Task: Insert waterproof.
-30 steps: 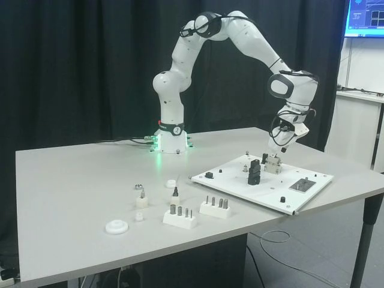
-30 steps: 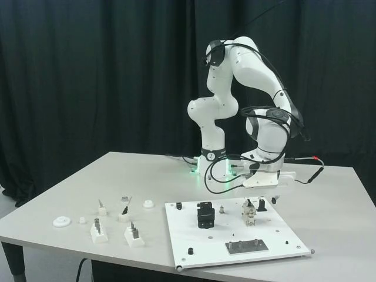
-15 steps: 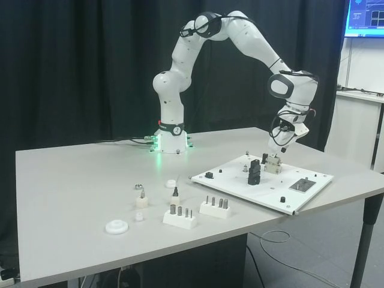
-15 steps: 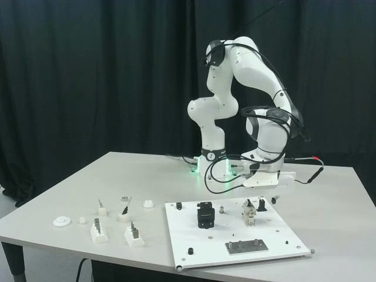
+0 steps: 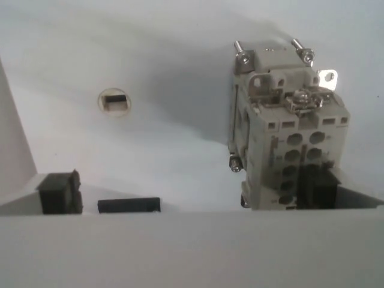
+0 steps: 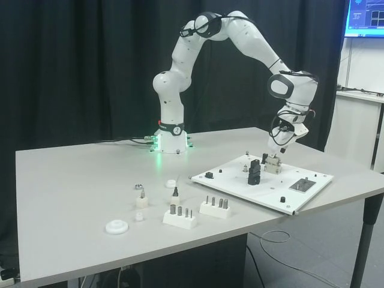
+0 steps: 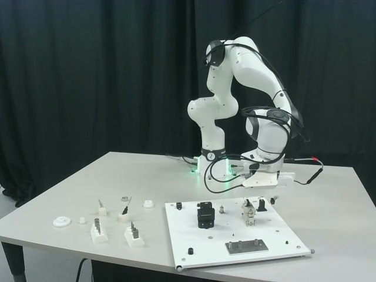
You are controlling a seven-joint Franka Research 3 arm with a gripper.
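The waterproof connector (image 5: 288, 138) is a pale housing with rows of round holes and metal screws. It stands on the white board (image 6: 237, 185) near its far side, and shows in both room views (image 6: 273, 165) (image 7: 249, 212). My gripper (image 5: 187, 191) hangs just above it (image 6: 279, 151) (image 7: 260, 197) and is open. One black fingertip (image 5: 58, 192) is far off to the side over bare board. The other fingertip (image 5: 317, 187) overlaps the housing's edge. I see nothing held between them.
A black block (image 6: 254, 172) stands on the board beside the connector, and a grey metal plate (image 6: 302, 184) lies nearer the board's corner. White peg holders (image 6: 180, 216) and a white gear (image 6: 116, 227) sit on the grey table (image 6: 72, 180) towards the front.
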